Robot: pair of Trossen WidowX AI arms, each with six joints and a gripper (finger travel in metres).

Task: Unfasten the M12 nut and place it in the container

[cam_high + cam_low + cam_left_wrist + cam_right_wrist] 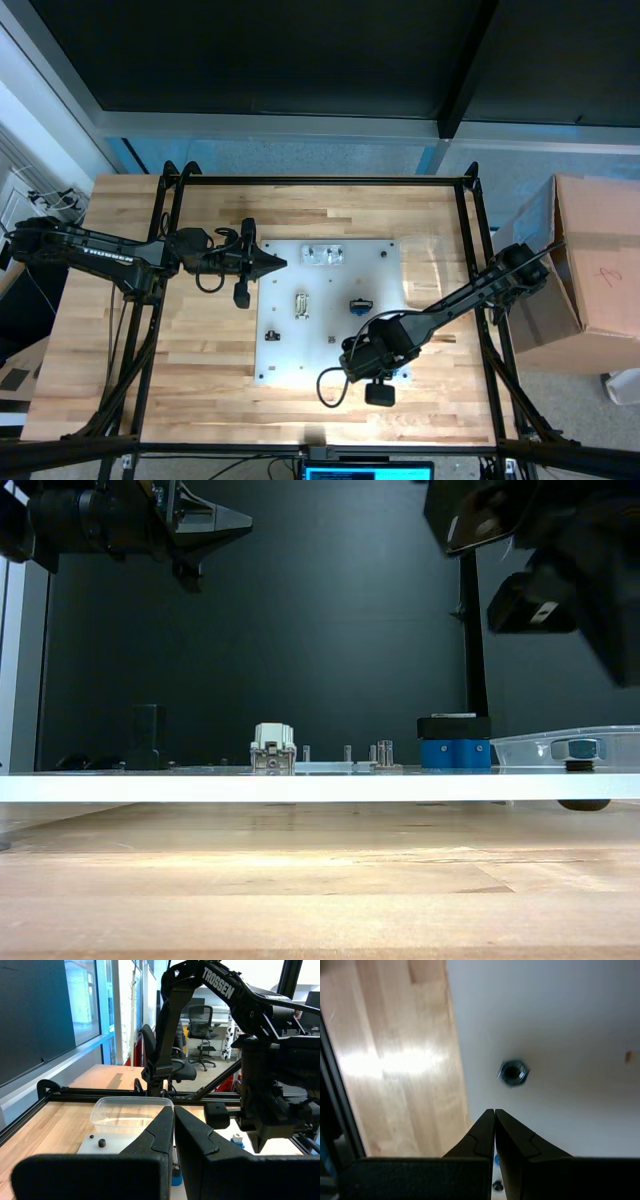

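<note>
The silver M12 nut (573, 749) sits on its stud, whose black base (579, 766) shows just below it, at the white board's (290, 360) near right edge. In the right wrist view the nut (513, 1072) is seen from above with a dark centre, lying free of my right gripper (494, 1111). That gripper is shut on nothing and hangs a little above the board beside the nut. The clear container (131, 1110) stands beyond the stud (600, 742) and I cannot see anything inside it. My left gripper (278, 263) is shut and held high over the board's far left edge.
A grey connector (272, 750), small silver posts (385, 750) and a blue block with a black cap (455, 742) stand on the board. A cardboard box (595, 270) sits off the table's right side. Black frame rails (320, 181) edge the table.
</note>
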